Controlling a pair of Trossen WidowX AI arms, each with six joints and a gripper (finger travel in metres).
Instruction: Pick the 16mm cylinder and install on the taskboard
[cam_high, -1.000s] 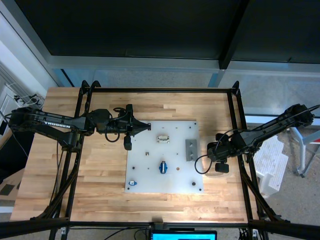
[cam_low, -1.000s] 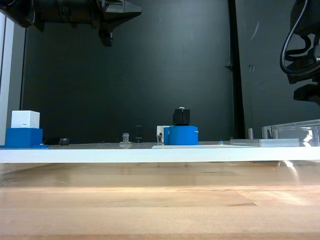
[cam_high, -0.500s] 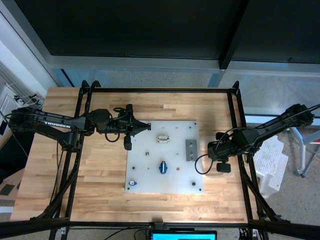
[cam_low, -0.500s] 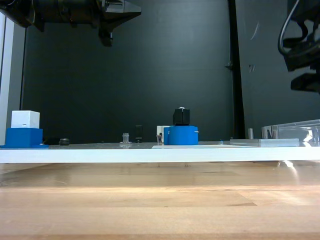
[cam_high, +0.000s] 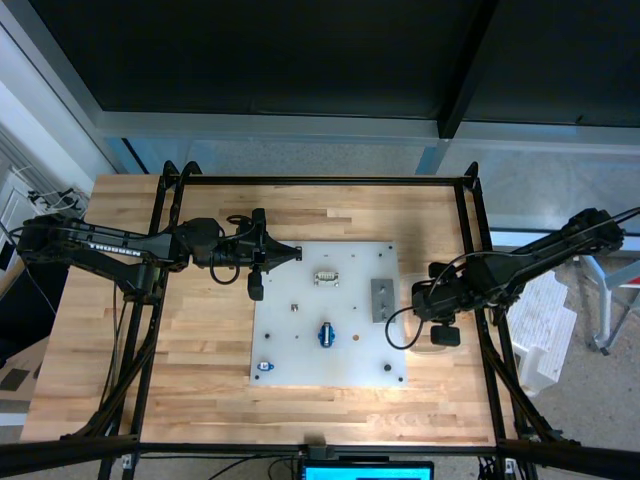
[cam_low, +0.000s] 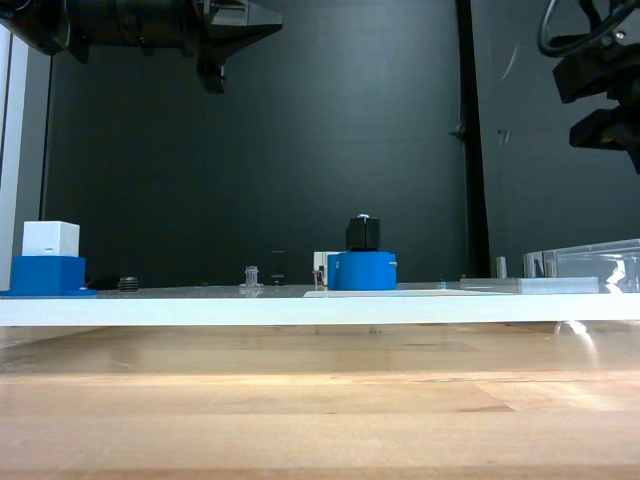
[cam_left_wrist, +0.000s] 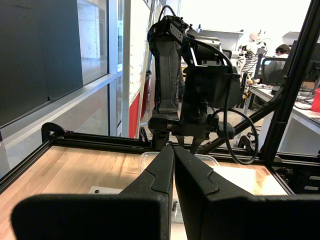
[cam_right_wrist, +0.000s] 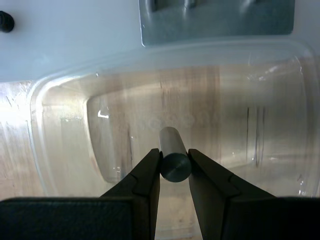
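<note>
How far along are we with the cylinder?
Pick looks done: the right gripper holds the cylinder above the clear tray. The left gripper hangs shut over the board's far-left corner. To do: carry it to the board and install it.

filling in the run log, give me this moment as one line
right gripper: shut on 16mm cylinder, over clear tray beside taskboard | left gripper: shut, parked high near taskboard's far left corner | install: not yet done
</note>
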